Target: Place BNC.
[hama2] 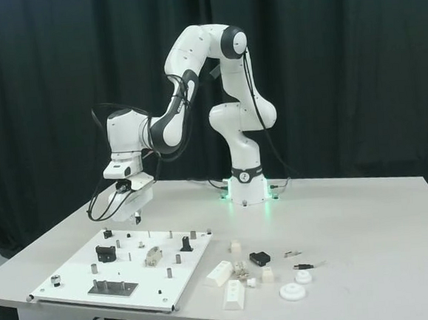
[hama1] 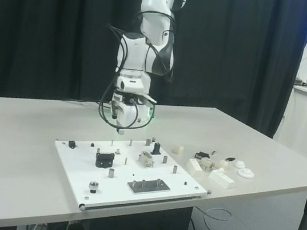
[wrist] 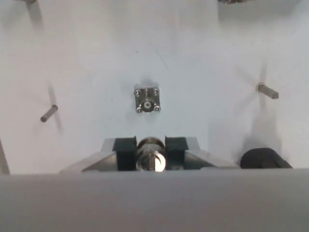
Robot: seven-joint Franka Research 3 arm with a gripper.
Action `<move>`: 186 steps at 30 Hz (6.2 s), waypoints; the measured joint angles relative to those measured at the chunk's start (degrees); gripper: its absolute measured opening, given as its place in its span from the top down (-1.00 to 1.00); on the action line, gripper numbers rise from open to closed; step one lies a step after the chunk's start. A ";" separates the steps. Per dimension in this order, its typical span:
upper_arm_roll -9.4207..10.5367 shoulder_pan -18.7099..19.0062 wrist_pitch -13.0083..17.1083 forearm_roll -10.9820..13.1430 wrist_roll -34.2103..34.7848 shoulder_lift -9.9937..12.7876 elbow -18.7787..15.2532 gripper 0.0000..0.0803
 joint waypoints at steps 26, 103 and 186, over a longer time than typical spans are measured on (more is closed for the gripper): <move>-0.05 0.16 0.00 -0.01 0.60 0.00 -0.16 0.70; 0.05 16.93 -5.86 -11.71 51.39 -7.59 -3.15 0.70; 21.54 26.31 2.23 -16.81 124.22 5.76 2.91 0.70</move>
